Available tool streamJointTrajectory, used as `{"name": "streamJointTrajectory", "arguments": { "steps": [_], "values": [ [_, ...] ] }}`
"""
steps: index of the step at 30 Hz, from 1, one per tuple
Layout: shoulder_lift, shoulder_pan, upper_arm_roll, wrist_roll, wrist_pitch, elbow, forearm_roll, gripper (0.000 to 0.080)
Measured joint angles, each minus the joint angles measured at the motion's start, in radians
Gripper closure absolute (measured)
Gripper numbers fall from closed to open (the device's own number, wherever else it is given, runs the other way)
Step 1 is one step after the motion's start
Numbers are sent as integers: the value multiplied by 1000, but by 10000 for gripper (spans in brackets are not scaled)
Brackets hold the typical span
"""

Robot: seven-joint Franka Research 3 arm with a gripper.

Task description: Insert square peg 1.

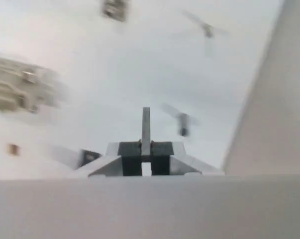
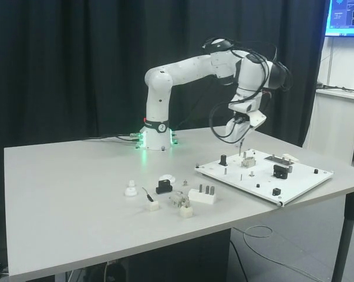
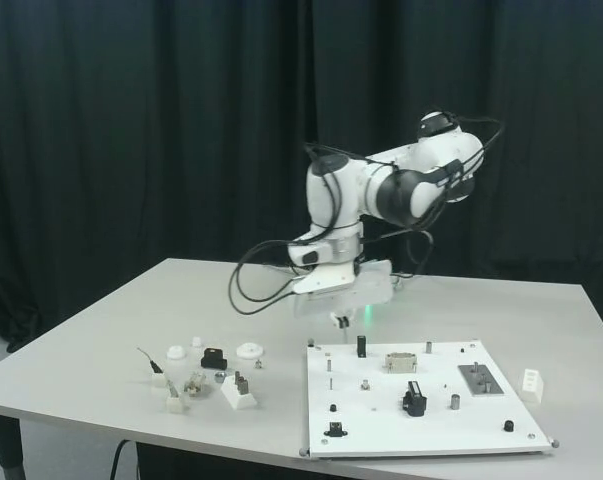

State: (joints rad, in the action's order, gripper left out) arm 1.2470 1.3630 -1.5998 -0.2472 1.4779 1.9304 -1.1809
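Observation:
A thin grey square peg [image 1: 146,127] sticks out from between the black pads, and my gripper [image 1: 146,153] is shut on it. From the first room view, the gripper [image 2: 240,134] hangs above the far edge of the white assembly board [image 2: 294,187] with the peg [image 2: 241,145] pointing down, clear of the board. The second room view shows the gripper [image 3: 337,316] over the board's [image 3: 381,430] far left corner. On the board stand several small fixtures, among them a grey socket block [image 2: 248,160]. Which hole lies under the peg I cannot tell.
Loose parts lie on the grey table beside the board: a white block holding pegs [image 2: 202,195], a black piece [image 2: 164,187], a white gear [image 2: 166,178] and small white fittings [image 2: 130,189]. The arm's base [image 2: 154,130] glows green at the back. A white cabinet [image 2: 335,120] stands at the right.

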Motion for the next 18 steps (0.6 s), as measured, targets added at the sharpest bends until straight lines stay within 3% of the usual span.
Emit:
{"name": "streamJointTrajectory", "arguments": {
  "steps": [9, 18],
  "values": [
    [-2, 97, 7, 140, 9, -10, -21, 767],
    [-2, 167, 46, 232, 82, -24, -23, 767]
  ]
}}
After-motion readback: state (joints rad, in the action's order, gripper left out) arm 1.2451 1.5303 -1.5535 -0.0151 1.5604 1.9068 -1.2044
